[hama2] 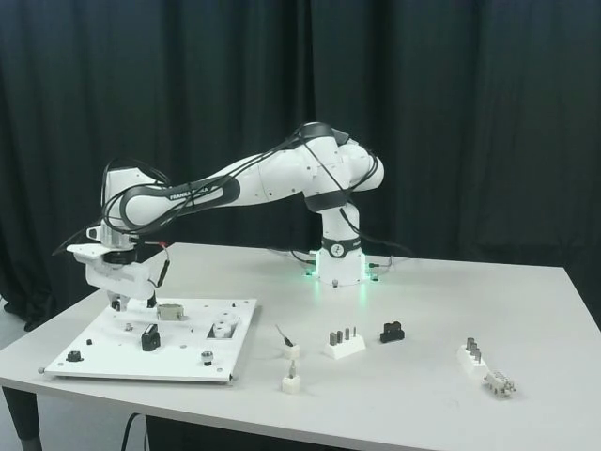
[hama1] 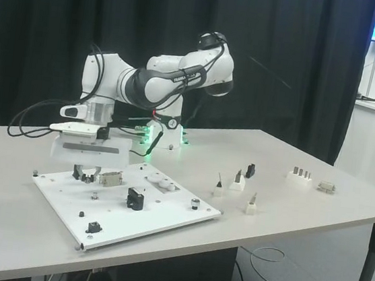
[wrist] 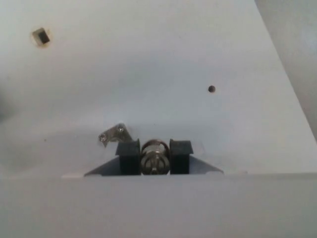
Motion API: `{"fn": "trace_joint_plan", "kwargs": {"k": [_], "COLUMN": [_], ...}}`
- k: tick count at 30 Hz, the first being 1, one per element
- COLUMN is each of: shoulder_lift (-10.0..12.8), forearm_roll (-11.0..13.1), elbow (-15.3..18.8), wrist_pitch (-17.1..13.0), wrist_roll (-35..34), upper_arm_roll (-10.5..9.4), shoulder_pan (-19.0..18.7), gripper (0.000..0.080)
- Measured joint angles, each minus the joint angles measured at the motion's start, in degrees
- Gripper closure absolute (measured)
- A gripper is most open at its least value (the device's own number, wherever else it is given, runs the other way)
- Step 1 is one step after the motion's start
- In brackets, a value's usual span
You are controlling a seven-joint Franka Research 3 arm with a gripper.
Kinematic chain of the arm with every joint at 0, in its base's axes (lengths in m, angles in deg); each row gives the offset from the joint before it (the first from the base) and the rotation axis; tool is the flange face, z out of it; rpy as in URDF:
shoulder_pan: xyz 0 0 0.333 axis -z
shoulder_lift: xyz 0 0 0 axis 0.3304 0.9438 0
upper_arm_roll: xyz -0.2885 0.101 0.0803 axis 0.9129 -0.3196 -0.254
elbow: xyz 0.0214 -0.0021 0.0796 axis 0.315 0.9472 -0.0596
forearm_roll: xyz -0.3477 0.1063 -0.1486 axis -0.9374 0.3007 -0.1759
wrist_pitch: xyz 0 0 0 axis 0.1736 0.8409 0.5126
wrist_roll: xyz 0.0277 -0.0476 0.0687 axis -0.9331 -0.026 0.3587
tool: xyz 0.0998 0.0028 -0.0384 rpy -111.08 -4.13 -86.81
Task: Insert BNC.
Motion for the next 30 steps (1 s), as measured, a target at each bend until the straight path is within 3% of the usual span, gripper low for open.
{"fn": "trace_joint_plan", "kwargs": {"k": [16,30], "shoulder_lift": [0.0,0.0], "forearm_roll": [-0.1,-2.3], "elbow": [-1.5,-1.9], "wrist_pitch": [2.5,2.5], "wrist_roll": [1.1,1.0], "upper_arm_roll": [-0.97,-1.78], "shoulder_pan": [0.2,0.5], "gripper": [0.0682,0.0682]}}
